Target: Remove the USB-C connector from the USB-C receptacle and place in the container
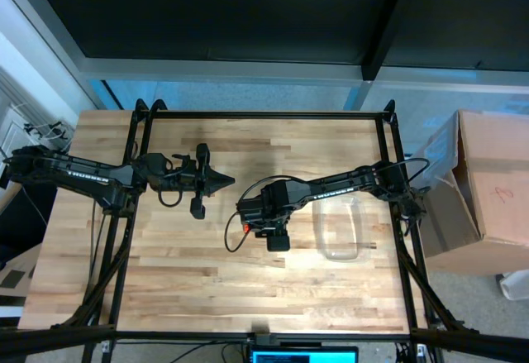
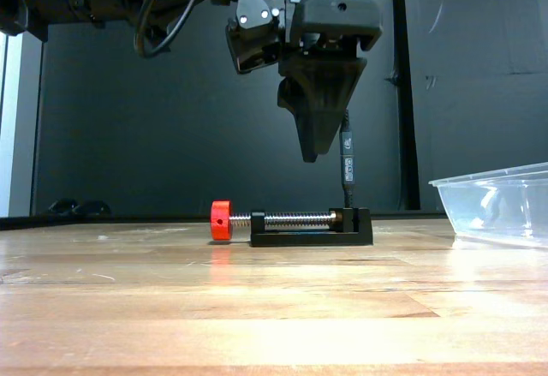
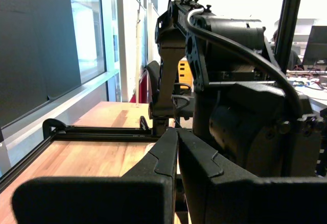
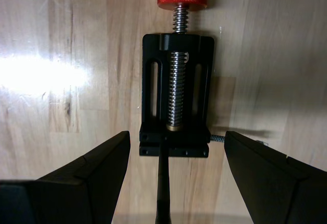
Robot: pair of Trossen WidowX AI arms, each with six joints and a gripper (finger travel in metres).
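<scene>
You have a wooden table (image 1: 207,280) with an arm reaching in from each side.

The left gripper (image 1: 223,181) hangs over the table's left half, well apart from the work. Its wrist view shows the two fingers pressed together with nothing between them. That view is mostly filled by the other arm's dark body.

The right gripper (image 2: 312,153) hangs point-down above a small black vise (image 2: 310,229), clear of it. Its fingers (image 4: 92,168) are spread wide and hold nothing. From table level they overlap, so the gap does not show there.

A clear container (image 2: 492,179) sits on the table to the right of the vise, cut off by the frame edge in the low view.

The vise has a red knob (image 2: 221,220) on its screw. The connector (image 2: 348,166) stands upright at the vise's other end, still seated. Its top is hidden behind the gripper, and the receptacle itself cannot be made out.
</scene>
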